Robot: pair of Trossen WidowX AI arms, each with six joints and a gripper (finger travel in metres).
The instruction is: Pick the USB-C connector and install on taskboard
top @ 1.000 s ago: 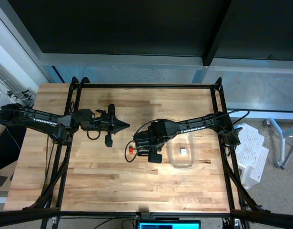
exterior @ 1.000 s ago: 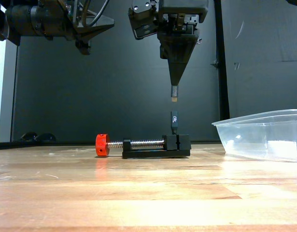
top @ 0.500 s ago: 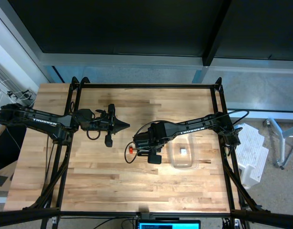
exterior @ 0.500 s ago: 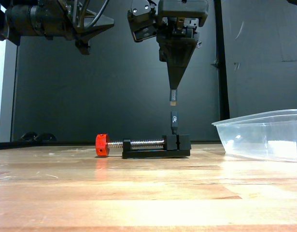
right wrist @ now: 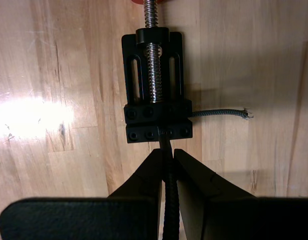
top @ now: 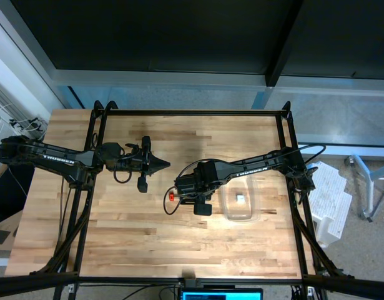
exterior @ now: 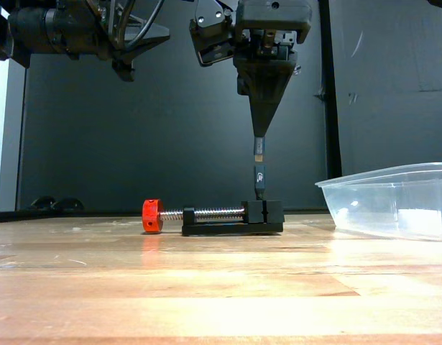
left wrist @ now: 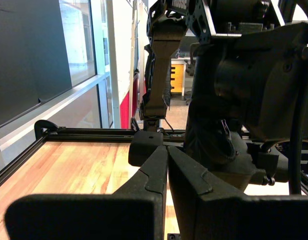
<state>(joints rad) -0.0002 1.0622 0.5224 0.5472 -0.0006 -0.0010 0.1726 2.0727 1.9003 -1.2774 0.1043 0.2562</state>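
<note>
Hanging tip-down from the right end effector [exterior: 259,135], the USB-C connector [exterior: 259,149] has its long axis vertical, and its pale lower end points straight at the surface [exterior: 206,287]. The two tapered fingers are clamped on its upper end, so only the lower part shows beneath their tips.

Directly below the end effector stands the thin upright pin [exterior: 259,181] of the taskboard [exterior: 231,215]. A narrow gap separates the connector's tip from the top of the pin, and in the low view the two line up. The taskboard lies flat under the end effector, its threaded screw running out to the orange-red knob [exterior: 152,215] on the side toward the left arm. On the end effector's other side, well apart, sits a clear plastic tray [exterior: 393,201] holding a small white piece [exterior: 420,219]; the frame edge cuts the tray off.

From the right wrist camera, connector and pin merge into one thin dark line between the fingers and cannot be told apart. A short braided cord stub [right wrist: 219,114] sticks out sideways from the black block. In the high view the right arm hides the connector.

The left end effector [top: 162,164] hovers well clear of the taskboard, its fingers pressed together on nothing and pointing toward the right arm.
</note>
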